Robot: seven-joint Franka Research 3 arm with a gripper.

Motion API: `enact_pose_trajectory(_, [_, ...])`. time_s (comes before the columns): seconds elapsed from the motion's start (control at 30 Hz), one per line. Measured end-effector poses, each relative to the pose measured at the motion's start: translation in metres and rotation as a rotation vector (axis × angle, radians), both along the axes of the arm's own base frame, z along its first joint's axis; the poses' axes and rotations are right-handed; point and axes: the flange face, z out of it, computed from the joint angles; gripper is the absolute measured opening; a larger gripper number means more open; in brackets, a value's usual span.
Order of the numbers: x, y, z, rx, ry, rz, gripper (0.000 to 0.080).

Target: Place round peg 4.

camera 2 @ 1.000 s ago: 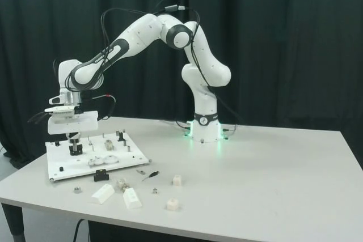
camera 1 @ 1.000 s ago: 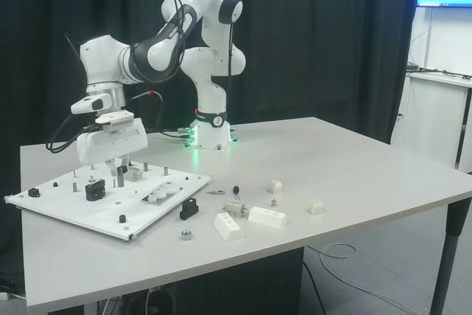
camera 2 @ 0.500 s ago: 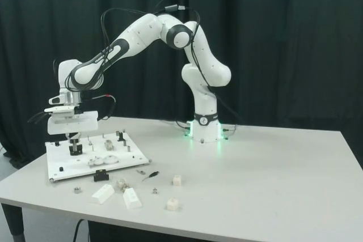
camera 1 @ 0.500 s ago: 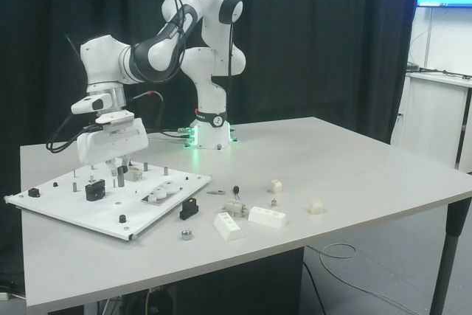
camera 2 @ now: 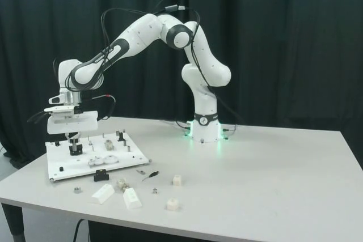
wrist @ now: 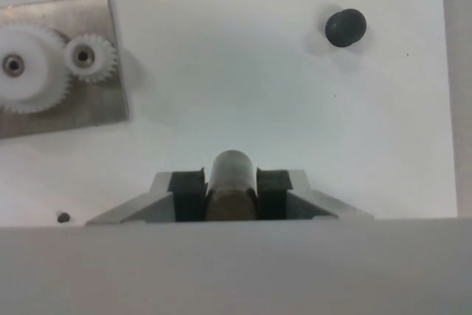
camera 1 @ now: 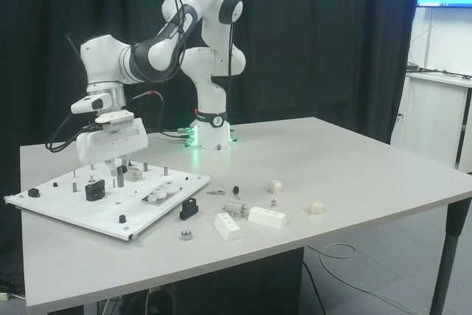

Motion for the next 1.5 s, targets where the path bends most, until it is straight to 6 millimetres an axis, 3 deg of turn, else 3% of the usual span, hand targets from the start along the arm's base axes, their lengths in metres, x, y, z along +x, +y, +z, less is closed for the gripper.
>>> enact_pose_trajectory(0.37, [0.003,0.001,0.002,0.004,0.000,-0.030,0.0145])
enact_pose_trajectory(0.63, [0.022,0.014,0.006,0.024,-0.014,-0.091,0.0145])
enact_pose_trajectory(1.03, [0.075,0.062,0.013,0.047,-0.020,-0.143,0.0145])
enact_pose_trajectory(1.5, [0.120,0.121,-0.004,0.017,0.022,-0.080,0.0145])
